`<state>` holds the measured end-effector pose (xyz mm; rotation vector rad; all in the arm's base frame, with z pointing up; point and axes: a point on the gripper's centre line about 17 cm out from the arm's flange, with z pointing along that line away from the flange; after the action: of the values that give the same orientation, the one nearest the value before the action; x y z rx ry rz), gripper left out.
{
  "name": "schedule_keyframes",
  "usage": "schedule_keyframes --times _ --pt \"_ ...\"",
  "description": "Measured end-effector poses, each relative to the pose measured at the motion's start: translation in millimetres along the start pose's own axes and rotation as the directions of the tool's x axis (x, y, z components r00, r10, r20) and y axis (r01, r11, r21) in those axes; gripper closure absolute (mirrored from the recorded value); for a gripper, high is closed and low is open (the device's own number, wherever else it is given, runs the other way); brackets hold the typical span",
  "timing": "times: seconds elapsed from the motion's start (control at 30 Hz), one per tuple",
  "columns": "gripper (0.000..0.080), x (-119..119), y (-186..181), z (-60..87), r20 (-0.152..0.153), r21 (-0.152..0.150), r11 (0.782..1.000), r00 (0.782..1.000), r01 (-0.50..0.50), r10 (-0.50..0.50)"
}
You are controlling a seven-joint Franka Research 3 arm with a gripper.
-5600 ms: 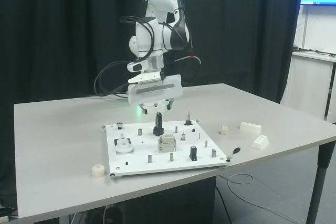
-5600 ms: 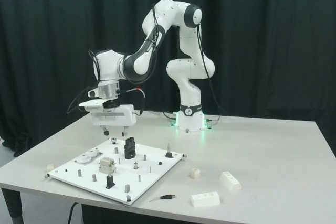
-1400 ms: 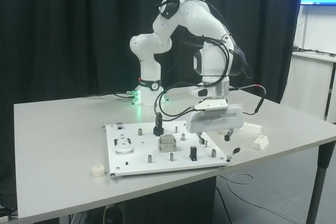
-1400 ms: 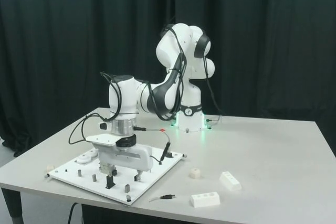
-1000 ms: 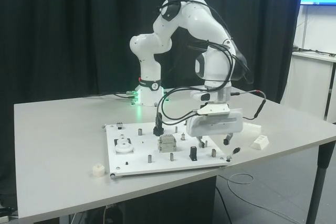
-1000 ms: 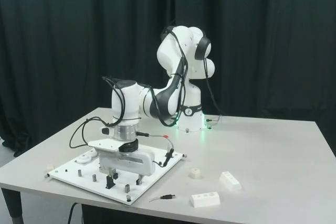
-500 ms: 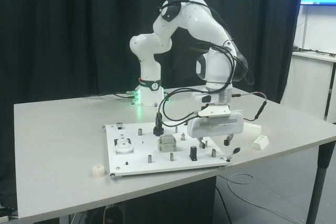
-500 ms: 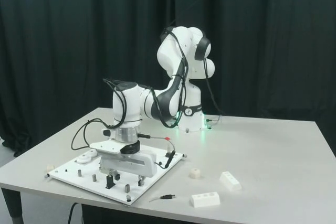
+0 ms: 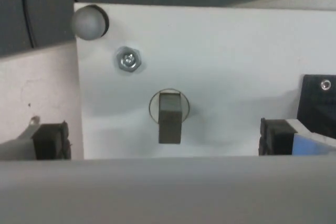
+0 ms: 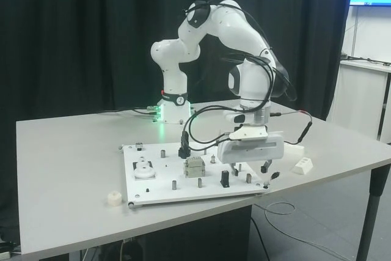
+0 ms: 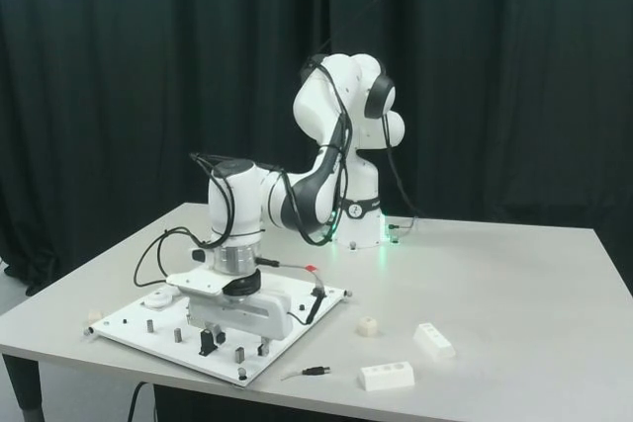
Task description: Remove square peg 4.
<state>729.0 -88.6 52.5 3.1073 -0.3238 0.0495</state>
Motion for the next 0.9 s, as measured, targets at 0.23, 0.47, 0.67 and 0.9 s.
schedule_keyframes --times 0.23,0.47,0.67,0.9 --pt "0.0003 2.4 1.5 7.7 0.008 -0.003 1.0 1.0 0.001 -0.001" --pt "0.0003 2.4 4.5 13.4 0.019 -0.012 1.0 1.0 0.006 -0.006" --pt "0.0094 1.4 5.6 17.0 0.027 -0.014 1.0 1.0 0.009 -0.009" --pt "0.0278 -0.2 4.7 19.6 0.041 -0.006 1.0 0.999 0.009 -0.009"
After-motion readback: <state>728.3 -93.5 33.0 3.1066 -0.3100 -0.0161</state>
